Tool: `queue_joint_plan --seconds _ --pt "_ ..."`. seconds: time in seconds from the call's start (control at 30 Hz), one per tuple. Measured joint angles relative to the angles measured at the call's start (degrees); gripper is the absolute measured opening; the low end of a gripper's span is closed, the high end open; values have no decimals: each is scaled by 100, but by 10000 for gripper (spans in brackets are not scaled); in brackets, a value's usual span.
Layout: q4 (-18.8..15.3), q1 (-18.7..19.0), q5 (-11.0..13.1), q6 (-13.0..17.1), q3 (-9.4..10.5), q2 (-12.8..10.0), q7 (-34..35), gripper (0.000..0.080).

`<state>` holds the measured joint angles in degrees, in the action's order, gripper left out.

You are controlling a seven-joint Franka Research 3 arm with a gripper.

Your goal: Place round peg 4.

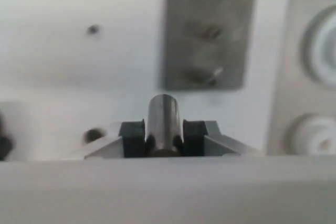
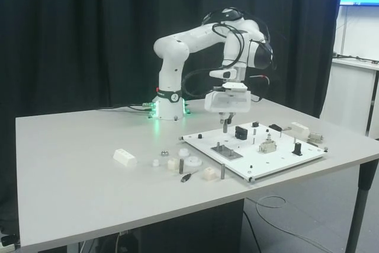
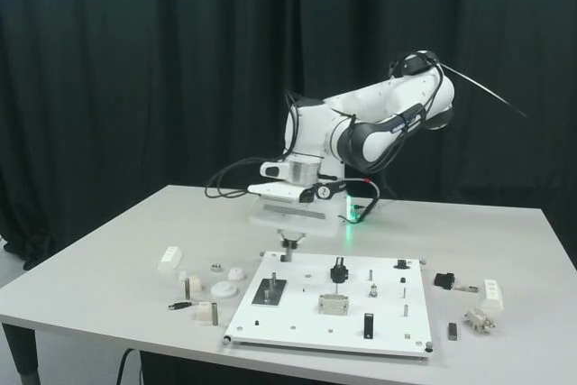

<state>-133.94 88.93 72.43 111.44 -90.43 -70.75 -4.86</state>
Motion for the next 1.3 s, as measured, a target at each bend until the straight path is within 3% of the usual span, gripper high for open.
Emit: queue_joint_plan --seconds 0.2,0.5,0.9,1.3 --pt "150 -421 0 404 94 -1 -368 150" --pt "694 -1343 12 661 303 -4 -828 150" --pt "1723 -2727 39 649 545 -108 -1312 150" --pt "2470 -3726 38 444 554 -271 -1756 150"
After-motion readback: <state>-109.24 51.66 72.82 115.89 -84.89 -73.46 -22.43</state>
